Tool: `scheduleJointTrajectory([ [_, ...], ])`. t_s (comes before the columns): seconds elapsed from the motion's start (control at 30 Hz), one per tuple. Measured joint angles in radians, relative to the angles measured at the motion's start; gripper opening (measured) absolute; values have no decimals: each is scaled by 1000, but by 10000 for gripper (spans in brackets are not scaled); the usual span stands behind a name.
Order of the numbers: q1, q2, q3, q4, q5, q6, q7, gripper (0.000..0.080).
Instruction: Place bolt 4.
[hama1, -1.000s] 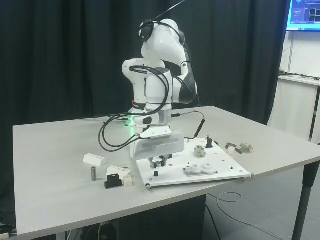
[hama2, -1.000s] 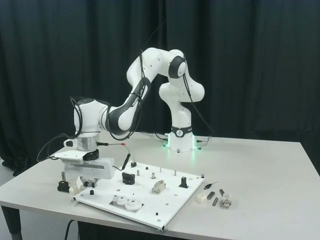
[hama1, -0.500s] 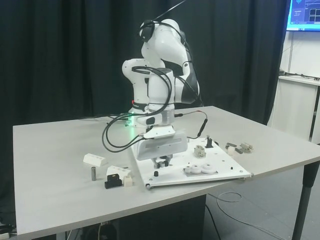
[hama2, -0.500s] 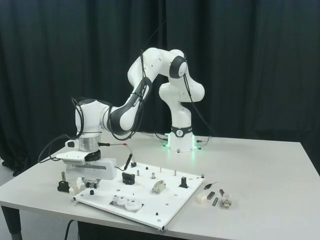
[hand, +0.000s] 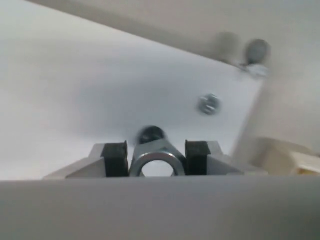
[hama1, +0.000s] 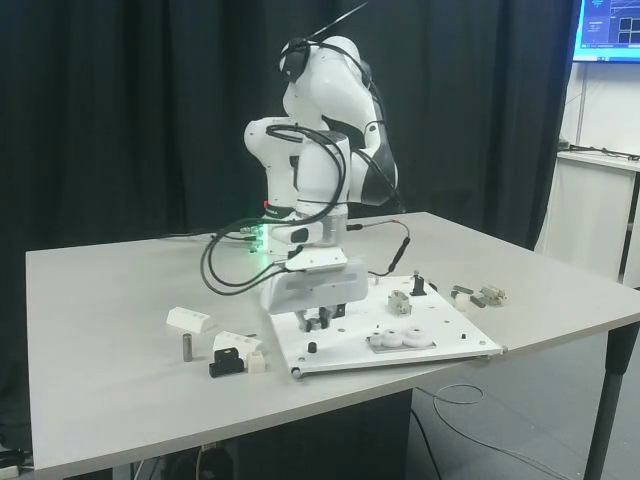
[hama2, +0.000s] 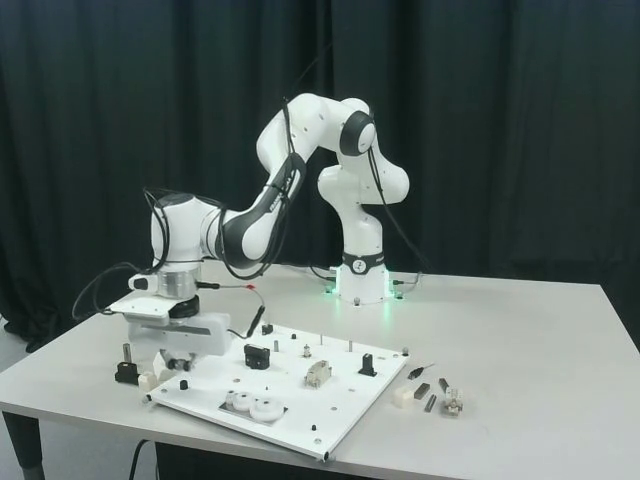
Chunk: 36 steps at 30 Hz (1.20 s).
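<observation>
Wrist view shows the gripper (hand: 156, 161) with its black pads (hand: 116, 159) pinching a small metal part, seemingly bolt 4 (hand: 156, 156), just above the white assembly board (hand: 75, 100). The bolt looks stiff, light and smooth, so it could slip; it is best held by its head, shank pointing down.

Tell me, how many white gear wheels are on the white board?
2. The white gears sit side by side near the front edge of the white board: one nearer the gripper, the other beside it. Others may be hidden behind the arm.
</observation>
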Motion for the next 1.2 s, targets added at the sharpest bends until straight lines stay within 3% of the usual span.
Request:
scheduleJointTrajectory([
  [0.3,-20,0,-45,0,-29,18,0,245],
  [0.5,-71,4,-45,0,-39,43,-10,245],
  [1.2,-240,7,-48,-18,-41,38,-205,245],
])
